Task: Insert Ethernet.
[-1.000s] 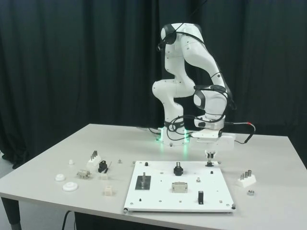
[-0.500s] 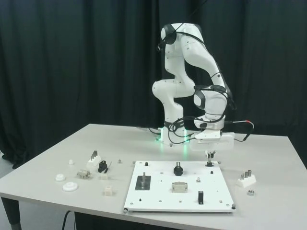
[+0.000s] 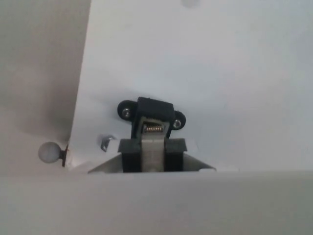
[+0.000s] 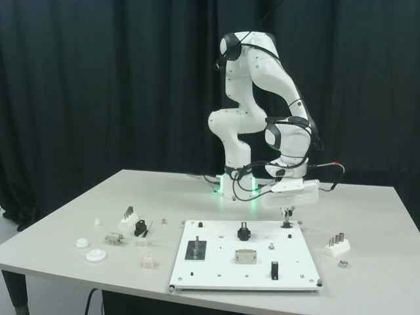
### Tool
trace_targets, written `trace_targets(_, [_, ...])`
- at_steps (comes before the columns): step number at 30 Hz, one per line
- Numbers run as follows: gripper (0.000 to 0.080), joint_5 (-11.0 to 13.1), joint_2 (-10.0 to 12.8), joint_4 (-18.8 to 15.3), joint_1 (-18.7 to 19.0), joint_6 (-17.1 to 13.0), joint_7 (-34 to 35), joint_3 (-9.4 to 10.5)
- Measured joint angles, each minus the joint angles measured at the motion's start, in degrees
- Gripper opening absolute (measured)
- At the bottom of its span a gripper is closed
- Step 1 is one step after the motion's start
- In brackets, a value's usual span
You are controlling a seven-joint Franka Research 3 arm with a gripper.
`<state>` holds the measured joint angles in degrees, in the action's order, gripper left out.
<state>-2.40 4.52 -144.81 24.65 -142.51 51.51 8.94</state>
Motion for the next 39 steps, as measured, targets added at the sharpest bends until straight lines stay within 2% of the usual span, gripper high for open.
trace_targets(11, [0.0091,0.0,0.0,0.1,0.0,0.2,-6.5,0.00])
trace_targets(17, [0.0091,0.0,0.0,0.1,-0.1,0.2,-7.1,0.00])
trace_targets(26, [0.0091,0.1,0.0,0.1,-0.3,0.2,2.3,0.02])
trace_targets(39, [0.0091,0.1,0.0,0.1,-0.3,0.0,12.0,0.05])
